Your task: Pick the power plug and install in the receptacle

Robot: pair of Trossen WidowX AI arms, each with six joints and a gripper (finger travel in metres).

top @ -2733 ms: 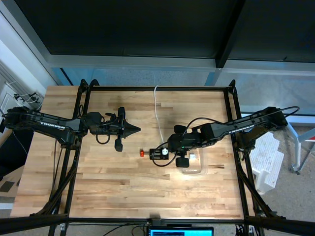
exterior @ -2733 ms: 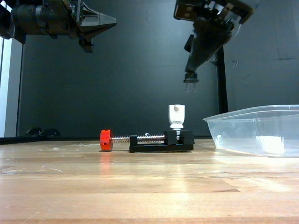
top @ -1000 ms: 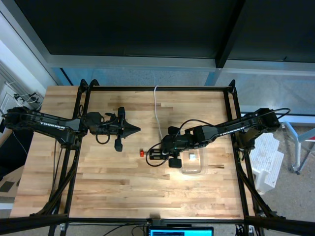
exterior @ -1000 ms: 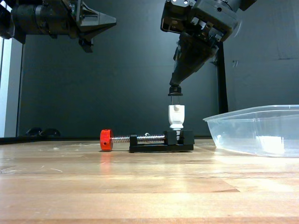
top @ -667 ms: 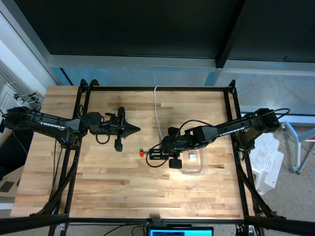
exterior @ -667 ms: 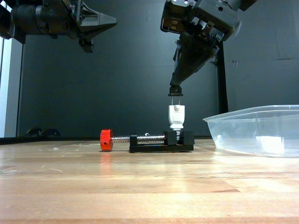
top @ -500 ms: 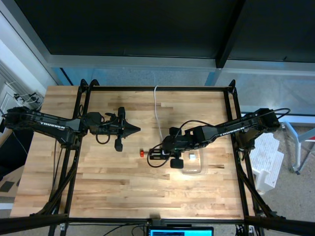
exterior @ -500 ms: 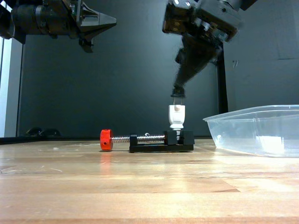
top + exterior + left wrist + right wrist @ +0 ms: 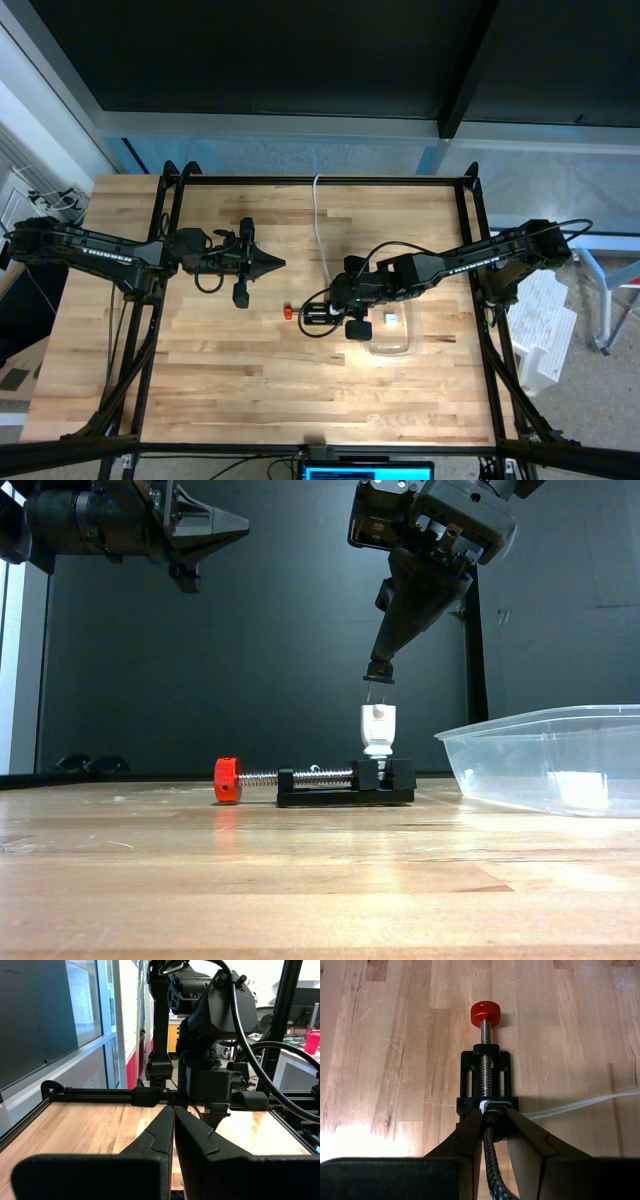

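Your wooden counter (image 9: 250,380) carries a clear plastic tray (image 9: 560,770) at the right. Your left pincer (image 9: 245,525) hangs high and well apart, fingers pressed together, empty. Your right pincer (image 9: 380,668) hovers over the small black vise (image 9: 345,785) with its orange-red knob (image 9: 227,780), where the white receptacle (image 9: 377,725) stands upright; it grips the tiny black power plug (image 9: 379,676), slightly tilted, prongs just above the socket face

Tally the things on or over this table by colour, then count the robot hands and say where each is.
Black: 2 (power plug, vise)
White: 2 (receptacle, small block)
Clear: 1 (tray)
Hands: 2 (left hand high at left; right hand above receptacle, holding power plug)
Total: 7
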